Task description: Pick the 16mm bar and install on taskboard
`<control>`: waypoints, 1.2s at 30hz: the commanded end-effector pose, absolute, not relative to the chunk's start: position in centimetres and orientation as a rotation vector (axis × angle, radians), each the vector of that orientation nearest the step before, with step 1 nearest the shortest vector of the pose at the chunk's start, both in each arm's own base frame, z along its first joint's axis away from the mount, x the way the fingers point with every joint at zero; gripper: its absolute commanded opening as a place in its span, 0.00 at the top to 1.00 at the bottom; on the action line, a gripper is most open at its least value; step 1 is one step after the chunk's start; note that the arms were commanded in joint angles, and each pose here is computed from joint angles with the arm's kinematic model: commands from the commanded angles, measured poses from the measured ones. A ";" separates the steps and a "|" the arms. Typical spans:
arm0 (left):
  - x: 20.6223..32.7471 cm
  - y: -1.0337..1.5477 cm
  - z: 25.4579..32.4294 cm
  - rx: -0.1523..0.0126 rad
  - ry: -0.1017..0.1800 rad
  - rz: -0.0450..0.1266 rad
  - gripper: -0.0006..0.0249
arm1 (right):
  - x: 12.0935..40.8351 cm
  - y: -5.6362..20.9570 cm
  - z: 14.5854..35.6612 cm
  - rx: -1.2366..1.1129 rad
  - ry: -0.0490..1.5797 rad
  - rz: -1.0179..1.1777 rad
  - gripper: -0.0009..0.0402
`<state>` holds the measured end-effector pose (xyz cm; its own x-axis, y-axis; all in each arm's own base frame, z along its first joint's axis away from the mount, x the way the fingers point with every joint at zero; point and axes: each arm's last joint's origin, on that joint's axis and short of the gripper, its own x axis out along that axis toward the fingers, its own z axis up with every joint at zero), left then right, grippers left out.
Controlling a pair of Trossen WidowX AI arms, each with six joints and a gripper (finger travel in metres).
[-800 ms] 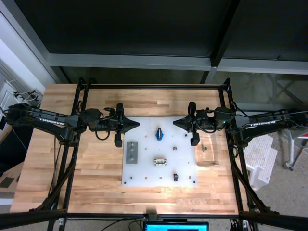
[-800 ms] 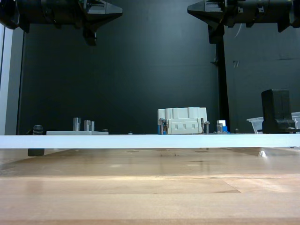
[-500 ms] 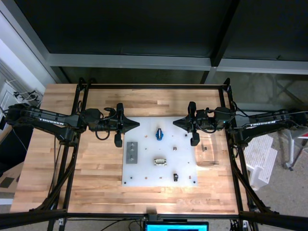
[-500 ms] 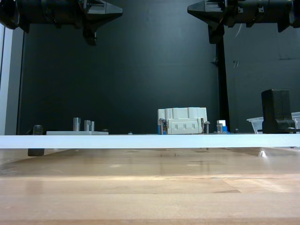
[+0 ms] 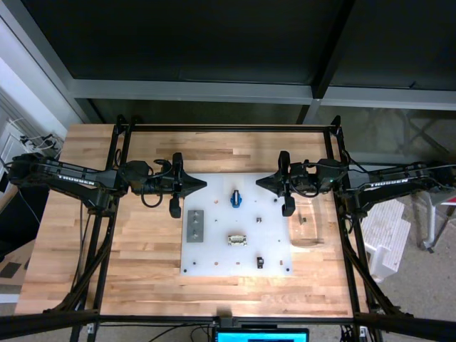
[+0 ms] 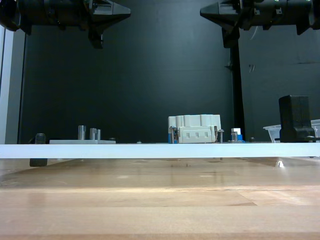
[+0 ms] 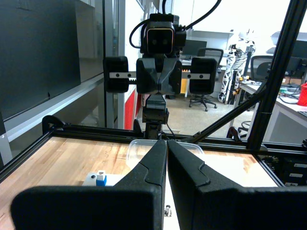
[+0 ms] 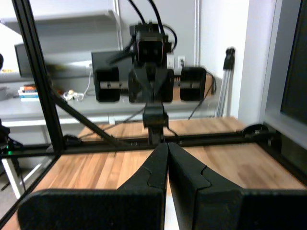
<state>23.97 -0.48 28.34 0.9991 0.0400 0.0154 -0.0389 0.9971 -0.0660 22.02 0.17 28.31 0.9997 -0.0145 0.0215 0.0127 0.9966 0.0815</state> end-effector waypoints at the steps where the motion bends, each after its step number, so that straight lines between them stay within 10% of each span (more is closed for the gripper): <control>1: 24.0 -0.46 28.35 -0.066 -0.017 0.041 0.97 | 22.1 0.2 28.2 0.107 0.041 -0.017 0.98; 36: 24.0 -0.46 28.35 -0.066 -0.017 0.041 0.97 | 18.2 0.4 30.1 0.107 1.057 -0.078 0.98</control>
